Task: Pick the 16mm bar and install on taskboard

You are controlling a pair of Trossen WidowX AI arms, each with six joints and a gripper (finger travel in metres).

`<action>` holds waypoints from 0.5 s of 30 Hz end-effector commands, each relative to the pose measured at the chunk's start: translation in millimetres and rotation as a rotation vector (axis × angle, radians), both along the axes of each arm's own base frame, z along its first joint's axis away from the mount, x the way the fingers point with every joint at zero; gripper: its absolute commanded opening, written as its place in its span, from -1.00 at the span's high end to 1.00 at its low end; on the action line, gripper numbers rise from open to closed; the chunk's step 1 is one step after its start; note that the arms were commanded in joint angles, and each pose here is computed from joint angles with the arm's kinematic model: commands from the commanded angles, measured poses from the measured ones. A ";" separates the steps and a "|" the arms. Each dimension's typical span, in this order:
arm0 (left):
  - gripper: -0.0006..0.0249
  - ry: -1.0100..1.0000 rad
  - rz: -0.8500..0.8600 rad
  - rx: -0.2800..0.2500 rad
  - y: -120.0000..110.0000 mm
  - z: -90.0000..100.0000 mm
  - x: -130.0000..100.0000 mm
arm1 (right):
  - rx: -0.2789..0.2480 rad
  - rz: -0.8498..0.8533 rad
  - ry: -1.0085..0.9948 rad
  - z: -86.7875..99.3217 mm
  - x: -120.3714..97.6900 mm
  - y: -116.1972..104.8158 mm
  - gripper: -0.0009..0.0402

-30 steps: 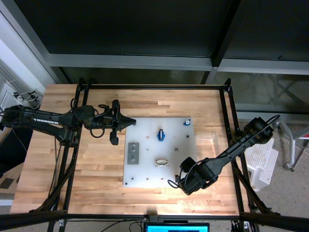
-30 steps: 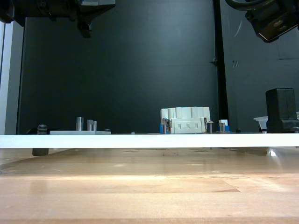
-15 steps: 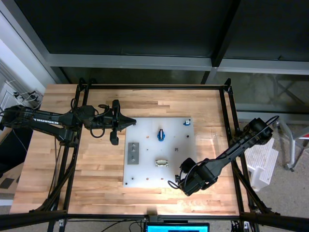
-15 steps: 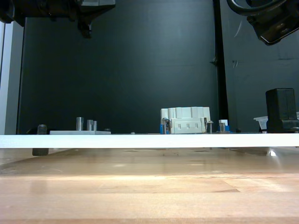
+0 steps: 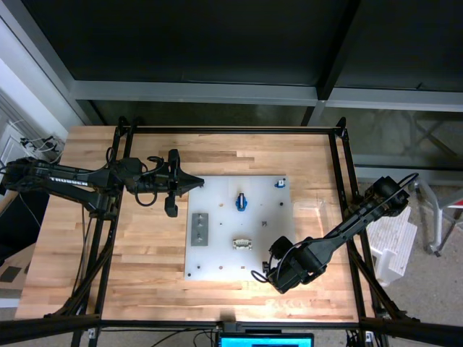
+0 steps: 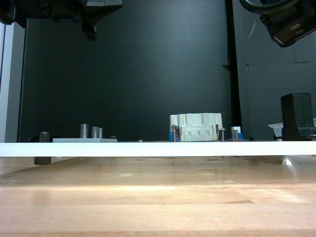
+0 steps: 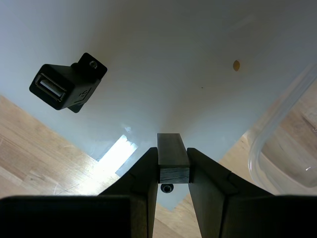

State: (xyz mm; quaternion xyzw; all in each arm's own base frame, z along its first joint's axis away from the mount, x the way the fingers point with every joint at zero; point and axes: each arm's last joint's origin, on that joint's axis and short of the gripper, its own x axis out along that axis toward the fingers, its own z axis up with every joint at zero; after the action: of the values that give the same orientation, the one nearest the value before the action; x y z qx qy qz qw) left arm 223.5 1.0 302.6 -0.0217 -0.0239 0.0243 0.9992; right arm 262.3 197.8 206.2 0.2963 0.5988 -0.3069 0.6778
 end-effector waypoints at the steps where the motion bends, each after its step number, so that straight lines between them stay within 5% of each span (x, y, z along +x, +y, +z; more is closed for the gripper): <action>1: 0.95 0.000 0.000 0.000 0.1 0.1 0.1 | 0.000 0.000 0.003 -0.2 -0.3 0.0 0.95; 15: 0.95 0.000 0.000 0.000 0.1 0.1 0.1 | 0.003 0.002 -0.001 -0.1 -0.2 0.5 0.84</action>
State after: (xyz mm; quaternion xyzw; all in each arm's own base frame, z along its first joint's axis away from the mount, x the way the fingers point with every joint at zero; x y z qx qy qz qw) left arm 223.6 1.0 302.7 -0.0219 -0.0239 0.0245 0.9992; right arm 262.0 198.1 205.9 0.2960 0.5991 -0.3062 0.6780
